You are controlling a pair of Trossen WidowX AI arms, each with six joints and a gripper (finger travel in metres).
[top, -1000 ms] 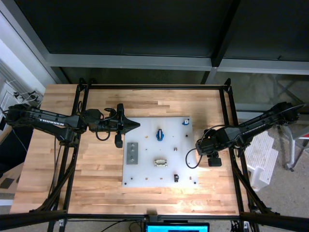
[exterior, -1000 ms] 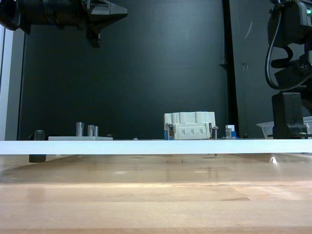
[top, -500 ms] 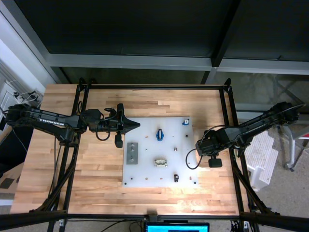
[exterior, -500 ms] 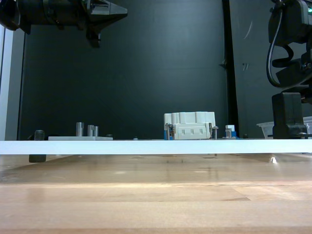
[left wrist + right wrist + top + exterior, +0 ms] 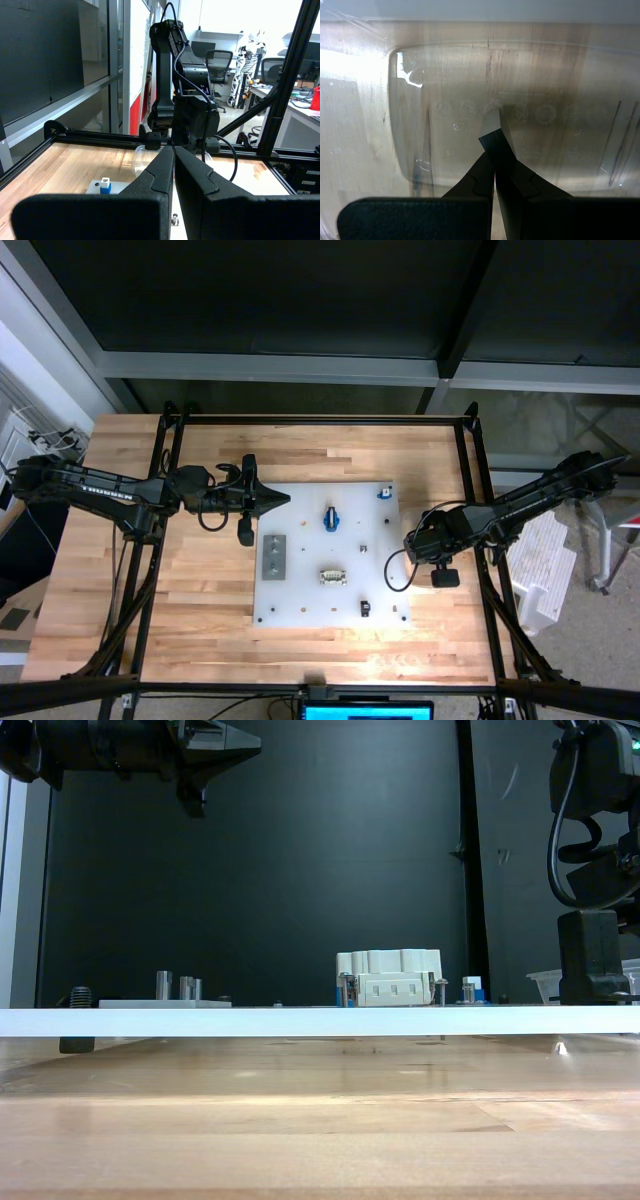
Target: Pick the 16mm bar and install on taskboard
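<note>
Three short metal pegs (image 5: 163,984) stand upright in the grey block (image 5: 273,558) on the white taskboard (image 5: 300,610); I cannot tell which of them, if any, is the 16mm bar. My right gripper (image 5: 412,540) hangs just off the board's right edge, pointing down into a clear plastic tray (image 5: 445,100). Its fingers (image 5: 480,175) are shut, with a pale sliver at the tips that I cannot identify. My left gripper (image 5: 283,500) is shut and empty, held high over the board's far-left corner, also seen as the left gripper (image 5: 173,150) in the left wrist view.
On the board are a beige connector (image 5: 333,577), a blue clip (image 5: 331,518) and a small blue-capped part (image 5: 383,494). A white bin (image 5: 540,570) sits beyond the table's right edge. Black frame rails run along the table's sides.
The right arm's wrist has shifted very slightly. The left arm and the board parts have not moved.
</note>
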